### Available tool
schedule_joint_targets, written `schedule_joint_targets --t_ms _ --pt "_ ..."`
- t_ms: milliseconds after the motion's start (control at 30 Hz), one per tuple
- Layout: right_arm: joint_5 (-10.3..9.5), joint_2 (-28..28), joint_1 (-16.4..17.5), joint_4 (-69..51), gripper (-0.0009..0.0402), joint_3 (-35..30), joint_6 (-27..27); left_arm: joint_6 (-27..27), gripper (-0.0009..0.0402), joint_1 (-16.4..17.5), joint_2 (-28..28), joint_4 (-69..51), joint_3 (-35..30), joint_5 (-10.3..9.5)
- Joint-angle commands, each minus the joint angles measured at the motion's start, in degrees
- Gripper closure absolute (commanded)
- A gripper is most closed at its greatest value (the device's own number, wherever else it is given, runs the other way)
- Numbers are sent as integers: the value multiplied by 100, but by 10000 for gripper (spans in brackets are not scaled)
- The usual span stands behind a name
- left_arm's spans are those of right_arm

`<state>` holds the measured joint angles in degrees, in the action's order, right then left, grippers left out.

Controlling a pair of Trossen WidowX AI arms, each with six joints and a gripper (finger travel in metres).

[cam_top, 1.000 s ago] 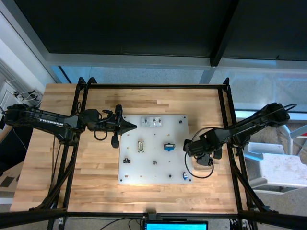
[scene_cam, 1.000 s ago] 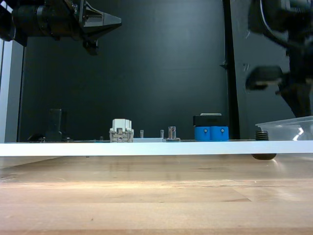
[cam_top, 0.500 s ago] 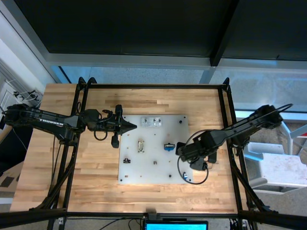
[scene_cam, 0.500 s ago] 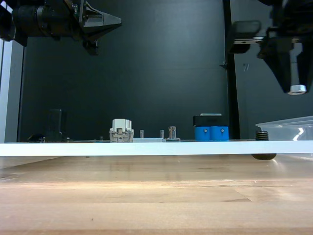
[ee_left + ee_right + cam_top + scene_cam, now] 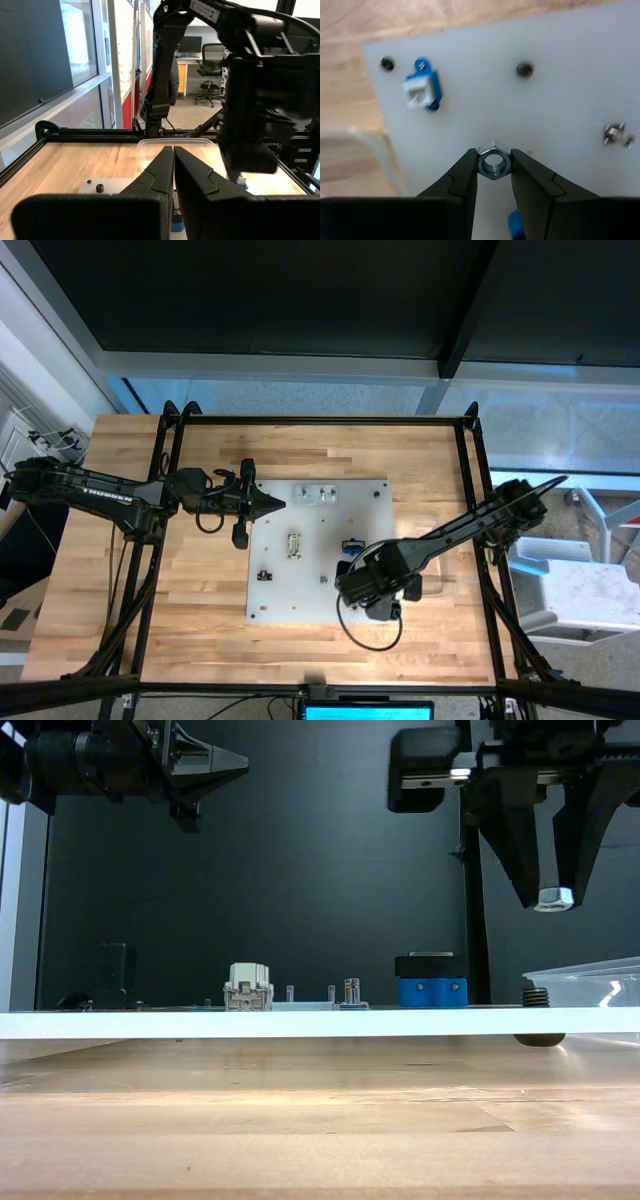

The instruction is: Pick the M12 fastener and fasten on the M12 threads

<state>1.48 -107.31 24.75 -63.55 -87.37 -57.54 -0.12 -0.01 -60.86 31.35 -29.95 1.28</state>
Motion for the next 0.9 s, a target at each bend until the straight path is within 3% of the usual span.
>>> schedule_joint_targets --t_ms 33,433,900 --pt "2 -286 44 -20 391 -295 0 2 393 2 0 0 0 0" --pt "0 -1222 155 -201 391 -1283 -55 2 393 0 0 0 0 0" --pt "-4 -1325 210 -164 391 -1217 -170 2 393 0 0 0 0 0"
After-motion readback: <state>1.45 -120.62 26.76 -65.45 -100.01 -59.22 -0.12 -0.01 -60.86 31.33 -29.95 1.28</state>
